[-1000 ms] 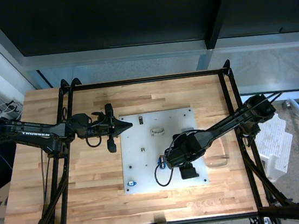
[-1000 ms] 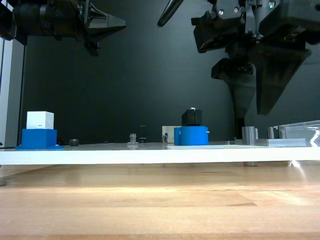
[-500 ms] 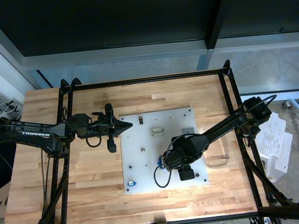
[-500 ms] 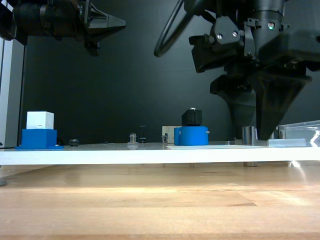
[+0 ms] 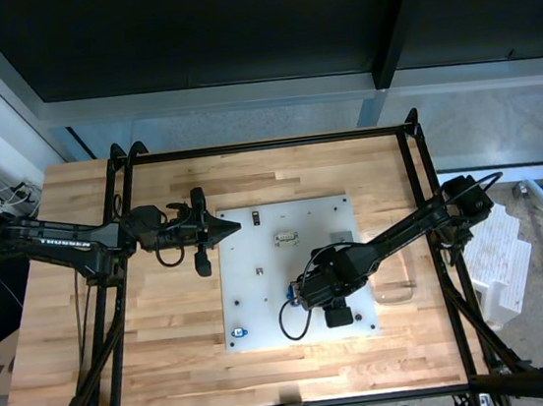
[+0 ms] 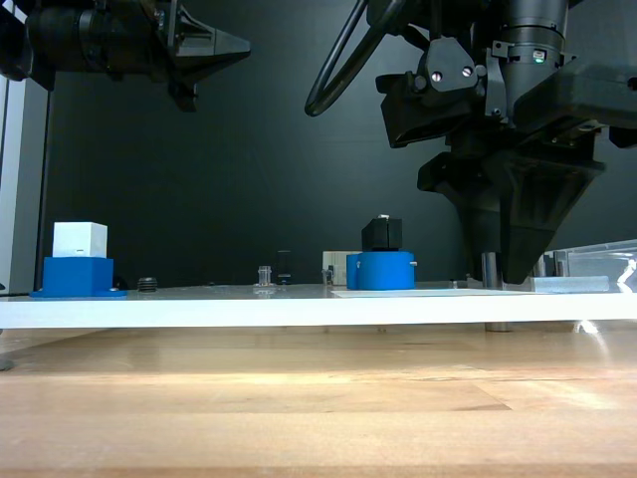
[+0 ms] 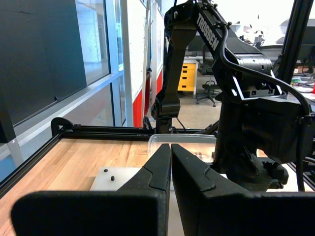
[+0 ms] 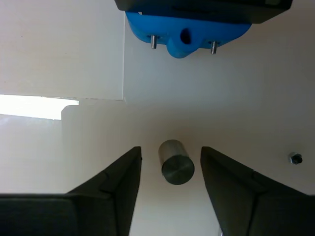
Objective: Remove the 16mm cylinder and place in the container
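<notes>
The right gripper point(image 8: 170, 150), open and empty, straddles the 16mm cylinder point(image 8: 176, 168) without touching; the left gripper point(image 7: 170, 147), closed and empty, hangs well apart from it.

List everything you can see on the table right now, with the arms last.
16mm cylinder: one, grey-silver, upright on the board between the right gripper's fingers, untouched.
container: one, clear, on the table at the board's right edge.
blue round part: one, blue with a black top, on the board beside the right gripper.
blue block: one, carrying a white cube, at the board's near left corner.
flat metal block: one, grey, low at the board's right side.
task board: one, white, mid-table.
table: one, light wood.
left gripper: shut, raised over the board's left edge.
right gripper: open, down at the board, astride the cylinder.
</notes>
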`<state>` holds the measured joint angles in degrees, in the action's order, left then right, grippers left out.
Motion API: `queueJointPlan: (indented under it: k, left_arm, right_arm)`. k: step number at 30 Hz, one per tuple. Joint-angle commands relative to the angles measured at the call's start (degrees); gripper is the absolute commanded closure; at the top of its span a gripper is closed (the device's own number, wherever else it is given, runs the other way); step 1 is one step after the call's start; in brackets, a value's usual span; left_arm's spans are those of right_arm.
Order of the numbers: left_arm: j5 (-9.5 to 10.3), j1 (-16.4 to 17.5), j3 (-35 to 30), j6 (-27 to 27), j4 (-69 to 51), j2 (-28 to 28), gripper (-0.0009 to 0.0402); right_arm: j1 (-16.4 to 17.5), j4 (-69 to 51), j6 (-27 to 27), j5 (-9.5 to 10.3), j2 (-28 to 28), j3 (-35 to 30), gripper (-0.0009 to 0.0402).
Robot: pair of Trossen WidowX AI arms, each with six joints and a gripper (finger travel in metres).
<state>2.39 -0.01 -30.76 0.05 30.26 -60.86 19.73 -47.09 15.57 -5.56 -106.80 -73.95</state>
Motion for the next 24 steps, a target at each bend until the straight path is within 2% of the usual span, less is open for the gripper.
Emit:
queueJointPlan:
  k: [1, 14, 24]
  left_arm:
    - [0.02, 0.0, 0.0, 0.0, 0.0, 0.0, 0.0393]
    - [0.00, 0.0, 0.0, 0.0, 0.0, 0.0, 0.0393]
    - [0.00, 0.0, 0.0, 0.0, 0.0, 0.0, 0.0393]
  right_arm:
    - [-0.1, 0.0, 0.0, 0.00, 0.0, -0.1, 0.0269]
    - [-0.1, -0.2, -0.1, -0.04, 0.4, -0.1, 0.0394]
    - [-0.1, -0.7, -0.2, -0.02, 2.3, -0.2, 0.0388]
